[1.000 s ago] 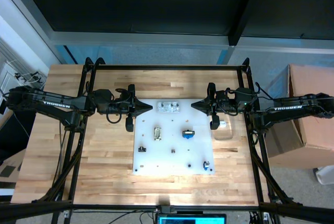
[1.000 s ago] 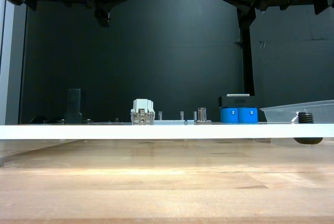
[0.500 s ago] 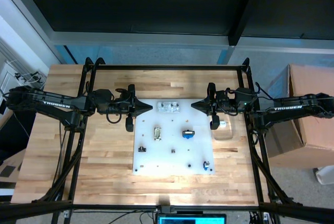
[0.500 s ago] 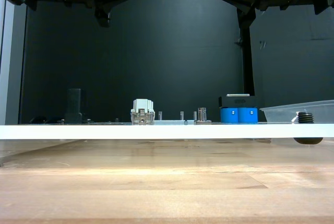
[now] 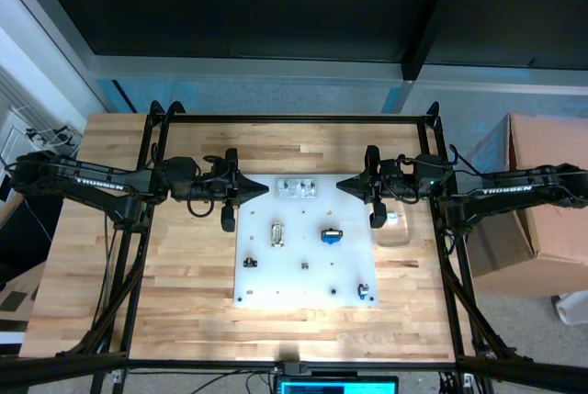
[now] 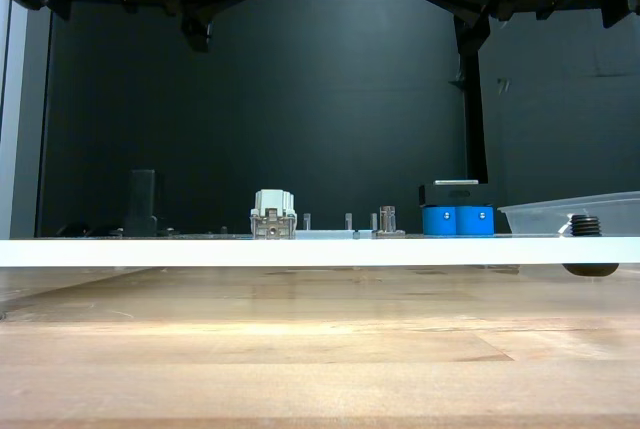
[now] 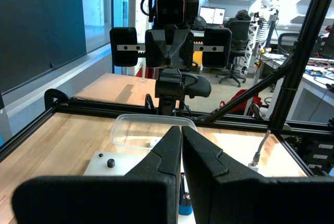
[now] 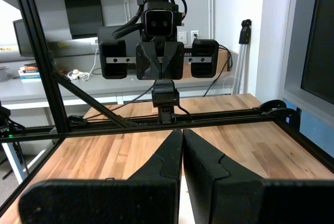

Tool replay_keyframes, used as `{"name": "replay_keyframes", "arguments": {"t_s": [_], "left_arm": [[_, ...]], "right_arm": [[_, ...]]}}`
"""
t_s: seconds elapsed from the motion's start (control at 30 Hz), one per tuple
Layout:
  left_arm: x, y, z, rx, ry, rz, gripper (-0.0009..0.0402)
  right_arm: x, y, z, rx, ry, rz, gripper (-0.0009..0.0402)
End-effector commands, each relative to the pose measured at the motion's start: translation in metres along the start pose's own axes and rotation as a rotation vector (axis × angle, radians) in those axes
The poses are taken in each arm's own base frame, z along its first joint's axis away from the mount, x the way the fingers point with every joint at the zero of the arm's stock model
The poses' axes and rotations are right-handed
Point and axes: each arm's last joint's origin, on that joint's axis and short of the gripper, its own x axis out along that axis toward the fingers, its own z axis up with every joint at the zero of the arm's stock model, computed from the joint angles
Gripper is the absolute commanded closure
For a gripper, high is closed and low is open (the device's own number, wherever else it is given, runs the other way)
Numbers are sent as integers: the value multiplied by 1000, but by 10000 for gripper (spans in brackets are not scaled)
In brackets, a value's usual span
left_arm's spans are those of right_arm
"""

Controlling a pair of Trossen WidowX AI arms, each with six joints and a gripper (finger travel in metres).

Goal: Pick the RJ45 connector and install on the taskboard

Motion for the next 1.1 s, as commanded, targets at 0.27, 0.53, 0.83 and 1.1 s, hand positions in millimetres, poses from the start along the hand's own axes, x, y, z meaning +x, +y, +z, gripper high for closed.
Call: {"name": "replay_keyframes", "arguments": {"t_s": [0.27,0.53,0.83,1.1], "left_arm": [[0,0,0,0,-1,0,393],[0,0,0,0,0,0,392],[0,0,0,0,-1,0,392],[0,0,0,0,0,0,392]], "right_arm": [[0,0,0,0,-1,0,393],[0,0,0,0,0,0,393],[0,0,0,0,0,0,393],[0,0,0,0,0,0,393]]}}
